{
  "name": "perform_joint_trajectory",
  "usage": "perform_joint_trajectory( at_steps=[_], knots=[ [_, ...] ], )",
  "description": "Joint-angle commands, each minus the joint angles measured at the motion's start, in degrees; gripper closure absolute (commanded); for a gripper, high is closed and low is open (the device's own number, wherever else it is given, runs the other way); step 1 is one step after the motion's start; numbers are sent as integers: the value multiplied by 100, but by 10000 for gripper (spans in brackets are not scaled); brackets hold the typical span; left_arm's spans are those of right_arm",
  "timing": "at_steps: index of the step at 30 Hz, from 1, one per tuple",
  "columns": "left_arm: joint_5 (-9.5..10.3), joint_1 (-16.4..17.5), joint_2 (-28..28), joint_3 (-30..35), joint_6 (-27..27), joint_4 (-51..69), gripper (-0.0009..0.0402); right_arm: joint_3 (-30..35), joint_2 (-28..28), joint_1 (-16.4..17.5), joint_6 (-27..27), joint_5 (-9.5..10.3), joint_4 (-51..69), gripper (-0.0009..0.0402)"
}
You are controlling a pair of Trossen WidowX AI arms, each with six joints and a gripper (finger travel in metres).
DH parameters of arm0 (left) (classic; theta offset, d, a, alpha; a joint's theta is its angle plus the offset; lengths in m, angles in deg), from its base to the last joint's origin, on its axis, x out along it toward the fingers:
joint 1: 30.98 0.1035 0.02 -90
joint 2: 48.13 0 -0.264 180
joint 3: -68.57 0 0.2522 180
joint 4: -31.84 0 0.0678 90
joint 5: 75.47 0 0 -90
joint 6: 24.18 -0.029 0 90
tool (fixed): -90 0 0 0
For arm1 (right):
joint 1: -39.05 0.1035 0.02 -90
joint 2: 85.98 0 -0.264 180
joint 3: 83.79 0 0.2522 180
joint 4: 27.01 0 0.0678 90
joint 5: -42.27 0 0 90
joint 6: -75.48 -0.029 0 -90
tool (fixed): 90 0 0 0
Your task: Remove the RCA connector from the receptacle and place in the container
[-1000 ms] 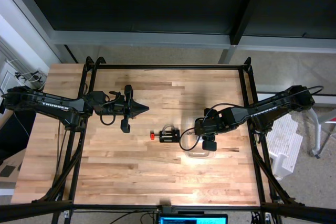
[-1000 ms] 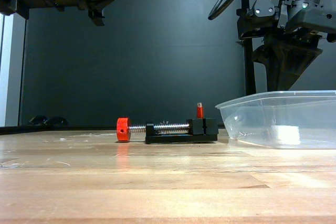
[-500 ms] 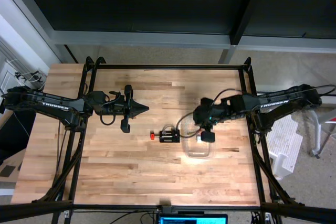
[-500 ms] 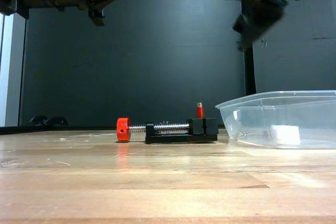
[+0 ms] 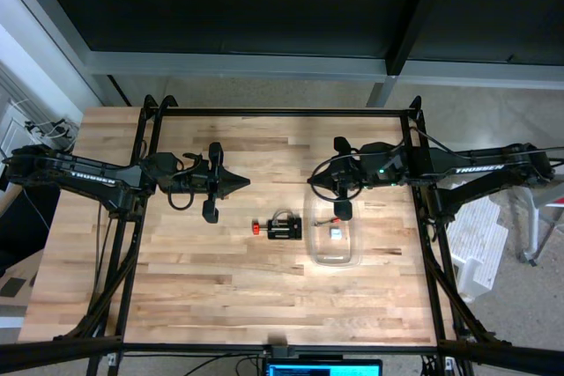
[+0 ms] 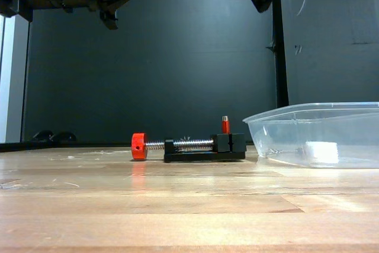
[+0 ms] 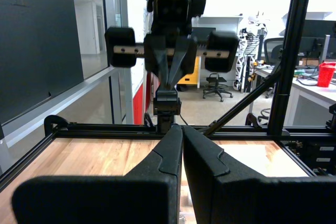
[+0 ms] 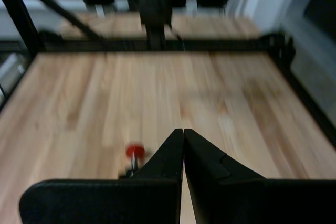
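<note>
Right pincer [image 8: 183, 131], fingers together and empty, has lifted off the container [image 5: 335, 263]. The RCA connector [image 5: 328, 218] seemingly lies inside. The left pincer [image 7: 181, 127], also together, hangs parked high at the table's left. Next: park.

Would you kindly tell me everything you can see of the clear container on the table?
The container is a clear plastic rectangular tray with rounded corners, sitting flat on the wooden table, right of the receptacle and apart from it. Inside lie a small white cube and a slim dark RCA connector with a reddish end. Both grippers are raised, shut and clear of it: the right gripper near its far end, the left gripper well to its left.
</note>
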Motion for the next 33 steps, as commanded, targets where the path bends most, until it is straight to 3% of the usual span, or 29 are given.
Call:
perform_joint_trajectory(
  at_steps=[1,3,8,18,33],
  knots=[
    [-2,0,2,0,0,0,393,-295,-116,-11,-22,55,-756,393],
    [-2,0,2,0,0,0,393,-511,-170,-24,-28,74,-1239,393],
    [-2,2,2,0,0,0,393,-1137,-289,-160,-223,483,-2533,393],
    [-2,0,2,0,0,0,393,-1910,-328,-179,-179,490,-3797,393],
    [-2,0,2,0,0,0,393,-2048,-326,-184,-133,490,-3823,393]
  ],
)
